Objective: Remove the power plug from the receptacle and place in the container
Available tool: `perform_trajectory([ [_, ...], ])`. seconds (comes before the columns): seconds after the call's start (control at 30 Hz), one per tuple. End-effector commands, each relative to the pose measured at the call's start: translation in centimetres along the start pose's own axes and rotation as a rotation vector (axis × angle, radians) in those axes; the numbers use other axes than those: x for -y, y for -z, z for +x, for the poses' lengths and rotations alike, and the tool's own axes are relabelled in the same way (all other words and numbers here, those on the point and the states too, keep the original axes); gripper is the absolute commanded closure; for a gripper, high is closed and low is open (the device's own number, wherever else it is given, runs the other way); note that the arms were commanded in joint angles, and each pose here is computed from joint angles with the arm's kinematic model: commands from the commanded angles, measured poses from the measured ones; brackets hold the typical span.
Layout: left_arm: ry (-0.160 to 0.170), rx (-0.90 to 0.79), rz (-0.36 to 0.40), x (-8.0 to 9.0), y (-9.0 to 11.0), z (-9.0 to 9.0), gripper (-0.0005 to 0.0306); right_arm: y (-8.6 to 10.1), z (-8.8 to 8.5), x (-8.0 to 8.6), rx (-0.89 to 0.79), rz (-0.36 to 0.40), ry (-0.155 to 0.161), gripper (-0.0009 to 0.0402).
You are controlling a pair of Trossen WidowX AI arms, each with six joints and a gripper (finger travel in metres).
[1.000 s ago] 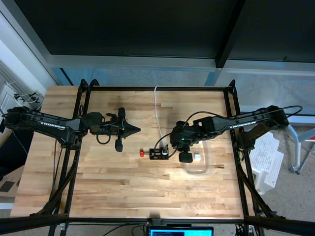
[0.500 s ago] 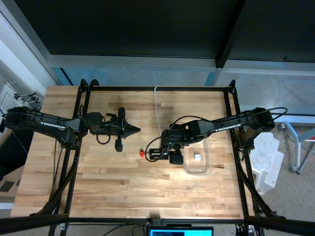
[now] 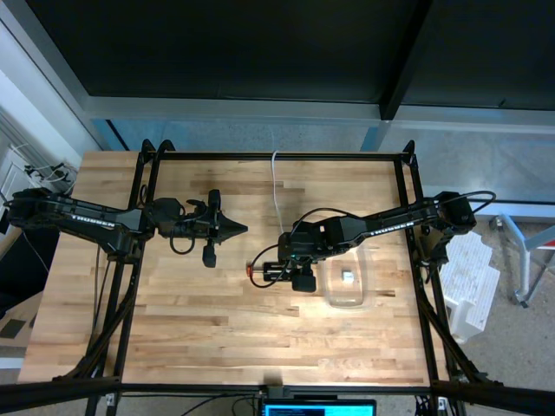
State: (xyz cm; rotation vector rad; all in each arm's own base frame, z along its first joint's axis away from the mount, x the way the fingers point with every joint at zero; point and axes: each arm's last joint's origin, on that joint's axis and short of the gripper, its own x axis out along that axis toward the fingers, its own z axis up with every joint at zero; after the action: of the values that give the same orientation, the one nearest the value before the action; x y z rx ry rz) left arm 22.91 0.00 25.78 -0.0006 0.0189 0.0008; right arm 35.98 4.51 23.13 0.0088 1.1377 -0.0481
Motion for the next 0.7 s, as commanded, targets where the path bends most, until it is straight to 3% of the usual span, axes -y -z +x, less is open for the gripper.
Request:
perform_trajectory([
  [0.03, 0.0, 0.001, 0.0, -0.01, -0.02, 0.0, 0.03, 0.12, 0.1, 0.04, -0.003, 0.0, 0.002, 0.0154],
  [0.7, 0.0, 0.0, 0.0, -0.01, -0.01, 0.0, 0.03, 0.16, 0.37, -0.18, 0.015, -0.009, -0.015, 0.0241],
])
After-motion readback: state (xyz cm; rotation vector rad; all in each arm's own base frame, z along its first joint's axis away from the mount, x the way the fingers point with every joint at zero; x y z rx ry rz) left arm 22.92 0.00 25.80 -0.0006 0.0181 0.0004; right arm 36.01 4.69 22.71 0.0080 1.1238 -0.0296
